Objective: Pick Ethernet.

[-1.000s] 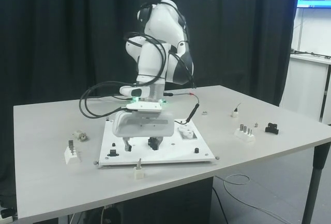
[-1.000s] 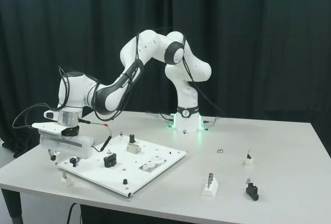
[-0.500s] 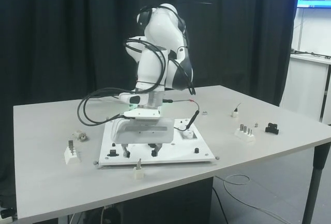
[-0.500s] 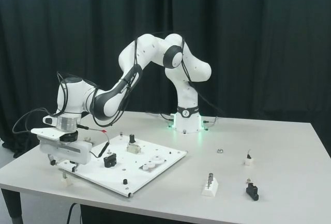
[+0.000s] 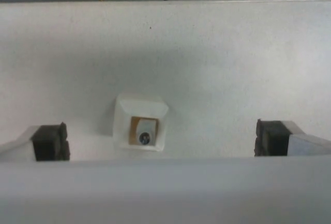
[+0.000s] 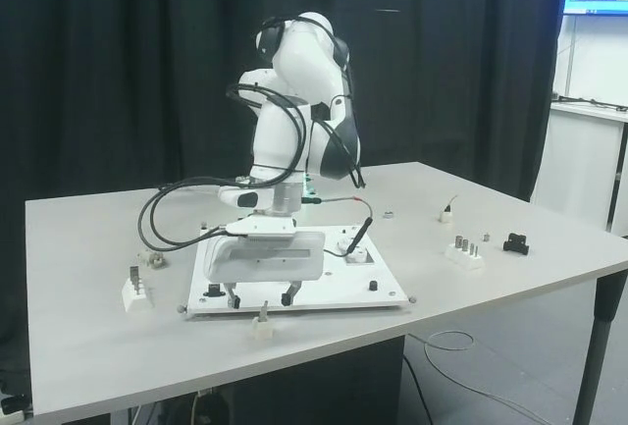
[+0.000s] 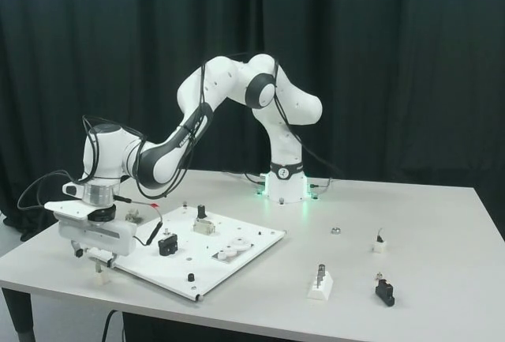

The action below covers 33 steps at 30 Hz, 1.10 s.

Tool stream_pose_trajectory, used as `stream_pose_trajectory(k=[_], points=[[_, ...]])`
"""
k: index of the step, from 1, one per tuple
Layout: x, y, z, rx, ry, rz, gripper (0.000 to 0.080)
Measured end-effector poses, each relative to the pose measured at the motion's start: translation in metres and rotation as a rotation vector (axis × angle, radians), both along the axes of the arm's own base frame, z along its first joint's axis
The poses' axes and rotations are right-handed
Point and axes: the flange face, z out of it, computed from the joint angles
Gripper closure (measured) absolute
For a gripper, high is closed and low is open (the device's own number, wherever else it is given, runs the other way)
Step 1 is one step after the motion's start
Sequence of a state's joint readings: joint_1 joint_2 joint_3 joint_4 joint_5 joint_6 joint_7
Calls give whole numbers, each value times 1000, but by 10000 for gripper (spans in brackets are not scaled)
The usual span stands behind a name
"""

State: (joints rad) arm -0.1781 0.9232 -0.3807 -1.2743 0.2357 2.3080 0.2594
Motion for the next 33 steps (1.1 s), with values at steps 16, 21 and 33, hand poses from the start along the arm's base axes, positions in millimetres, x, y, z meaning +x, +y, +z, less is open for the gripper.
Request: stream_pose_trajectory(k=[16,21,33], points=[[0,-3,-9,6,3,0,3],[1,-4,-11,4,5,8,104],[2,-2,-16,11,5,10,462]])
